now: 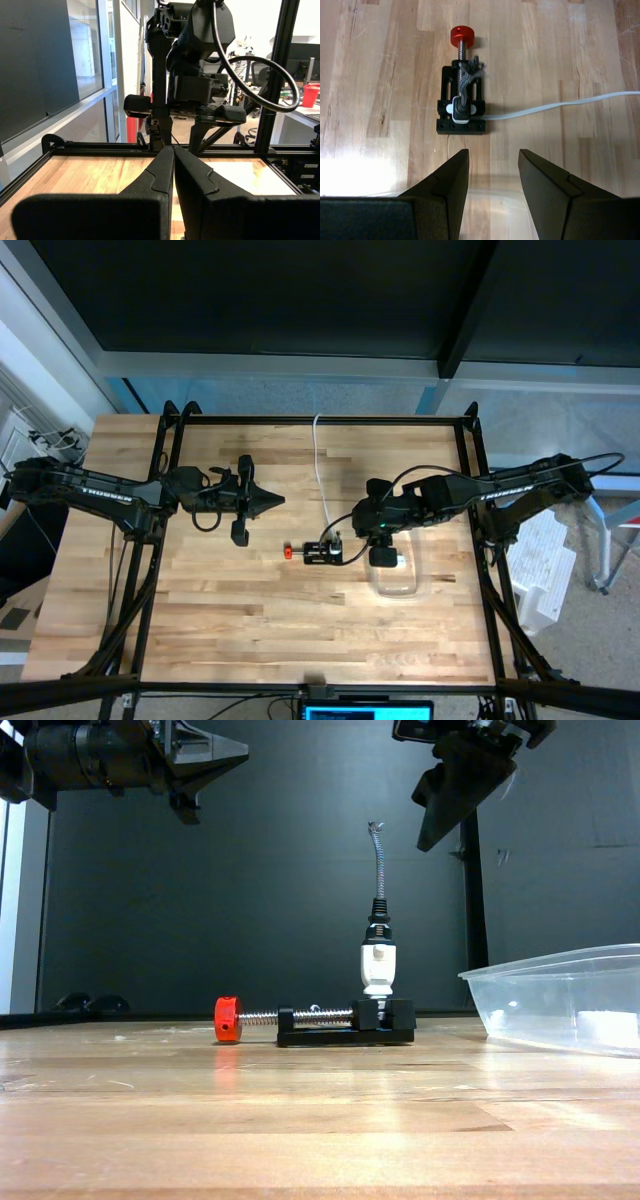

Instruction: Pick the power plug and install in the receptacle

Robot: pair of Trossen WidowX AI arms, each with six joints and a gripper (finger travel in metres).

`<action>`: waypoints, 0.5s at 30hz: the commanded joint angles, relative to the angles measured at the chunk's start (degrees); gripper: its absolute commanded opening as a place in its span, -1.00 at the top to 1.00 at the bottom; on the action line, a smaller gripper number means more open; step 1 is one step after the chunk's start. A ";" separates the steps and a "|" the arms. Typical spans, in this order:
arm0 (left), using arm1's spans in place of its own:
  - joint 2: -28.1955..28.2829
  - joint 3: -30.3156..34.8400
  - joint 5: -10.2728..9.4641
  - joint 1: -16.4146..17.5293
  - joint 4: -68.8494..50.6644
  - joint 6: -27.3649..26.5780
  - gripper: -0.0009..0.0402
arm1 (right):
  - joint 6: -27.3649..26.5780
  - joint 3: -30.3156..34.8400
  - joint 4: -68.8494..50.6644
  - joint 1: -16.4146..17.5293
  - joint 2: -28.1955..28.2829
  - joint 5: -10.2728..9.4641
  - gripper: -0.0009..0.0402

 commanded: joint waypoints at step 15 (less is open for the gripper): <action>0.02 0.02 0.02 0.02 0.02 0.00 0.96 | -4.76 -18.18 31.54 -3.10 -24.20 -0.17 0.92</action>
